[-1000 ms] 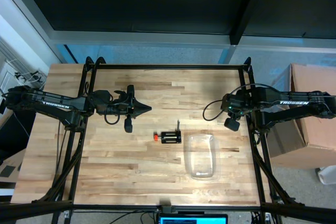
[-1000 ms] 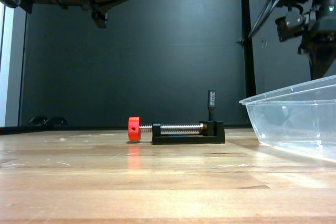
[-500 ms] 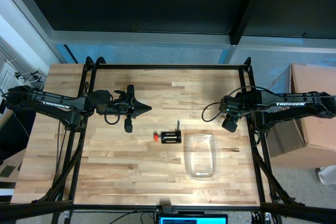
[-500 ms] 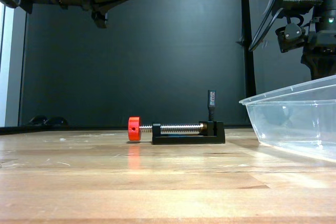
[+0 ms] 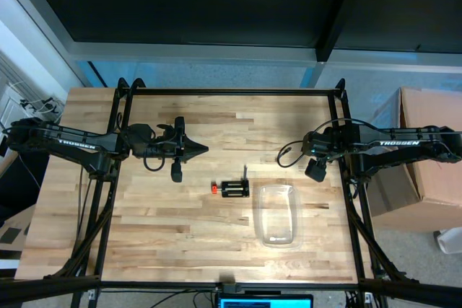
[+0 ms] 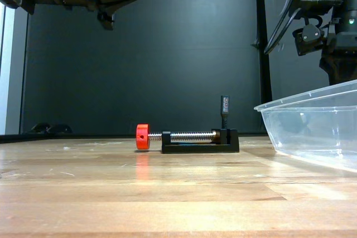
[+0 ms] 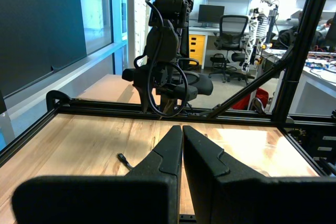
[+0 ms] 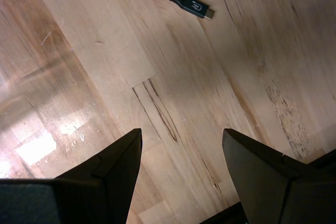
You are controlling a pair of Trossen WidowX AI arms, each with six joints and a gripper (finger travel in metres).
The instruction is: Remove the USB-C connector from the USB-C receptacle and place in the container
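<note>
A black clamp fixture [image 5: 234, 189] with a red knob [image 6: 143, 136] sits mid-table, and a small black upright part [image 6: 225, 107] stands in its right end. In the right wrist view, a USB-C connector [image 8: 191, 6] on a short frayed braided cable lies flat and free on the wood, its metal tip bare. My right gripper [image 8: 181, 132] hangs open above the table near that connector, holding nothing; it shows at the right [image 5: 315, 171] [image 6: 337, 73]. My left gripper [image 5: 204, 150] [image 7: 182, 127] is shut and empty, held high at the left and pointing right. The clear container [image 5: 257, 210] [image 6: 312, 104] is empty.
A black frame [image 5: 231, 92] runs round the table. A cardboard box [image 5: 426, 142] stands off the right edge. The right arm's cable loop [image 5: 289, 155] hangs beside its wrist. A small dark cable end [image 7: 124, 159] lies on the wood ahead of the left gripper.
The right gripper's fingers have spread from shut to open, and the right arm has shifted slightly to the left. The left arm, the clamp and the container have not moved.
</note>
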